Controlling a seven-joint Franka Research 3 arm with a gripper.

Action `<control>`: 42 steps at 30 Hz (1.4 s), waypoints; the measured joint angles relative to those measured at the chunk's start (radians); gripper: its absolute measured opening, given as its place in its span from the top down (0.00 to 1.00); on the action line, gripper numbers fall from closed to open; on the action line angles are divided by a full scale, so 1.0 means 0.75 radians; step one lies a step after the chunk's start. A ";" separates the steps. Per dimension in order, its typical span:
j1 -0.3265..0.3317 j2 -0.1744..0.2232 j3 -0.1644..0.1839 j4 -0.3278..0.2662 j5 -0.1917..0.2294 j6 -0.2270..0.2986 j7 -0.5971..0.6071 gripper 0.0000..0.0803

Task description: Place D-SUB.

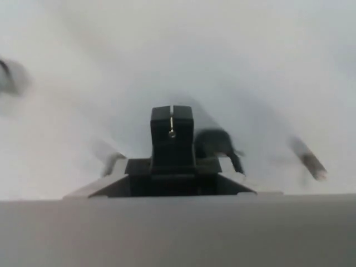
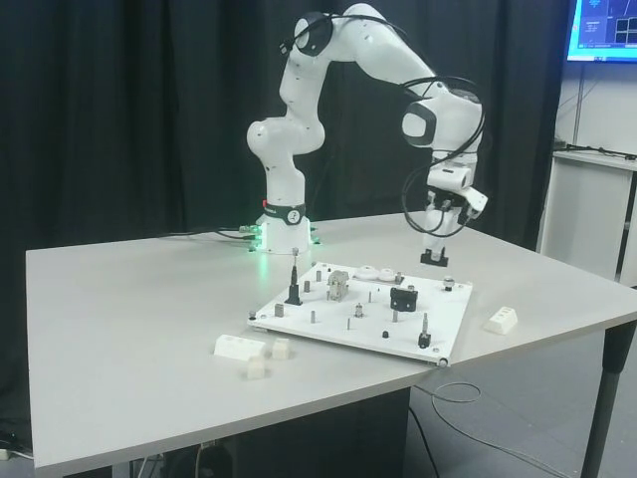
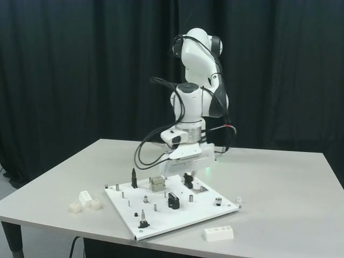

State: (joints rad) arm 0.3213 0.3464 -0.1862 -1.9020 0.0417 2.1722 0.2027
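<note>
My gripper (image 2: 434, 257) hangs a little above the far right part of the white board (image 2: 328, 331), also seen in the second room view as the gripper (image 3: 187, 180) over the board (image 3: 161, 217). In the wrist view the two black fingers (image 1: 161, 119) stand pressed together, with only a thin slit and a small shiny speck between them. I see no connector held in them. A white block with holes (image 2: 501, 320) lies on the table off the board's right edge, and the same block (image 3: 219, 234) shows near the front in the second room view. I cannot tell which part is the D-SUB.
The board carries a black fixture (image 2: 403, 299), a grey metal block (image 2: 338, 284), a tall black post (image 2: 295, 289) and several small pegs. Three white blocks (image 2: 247, 353) lie on the table left of the board. A blurred dark part (image 1: 216, 143) lies below the fingers.
</note>
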 joint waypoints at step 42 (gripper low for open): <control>0.271 0.427 0.069 0.450 0.080 -0.034 0.341 0.81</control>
State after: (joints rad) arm 0.5247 0.6664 -0.1344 -1.5643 0.1015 2.1469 0.4588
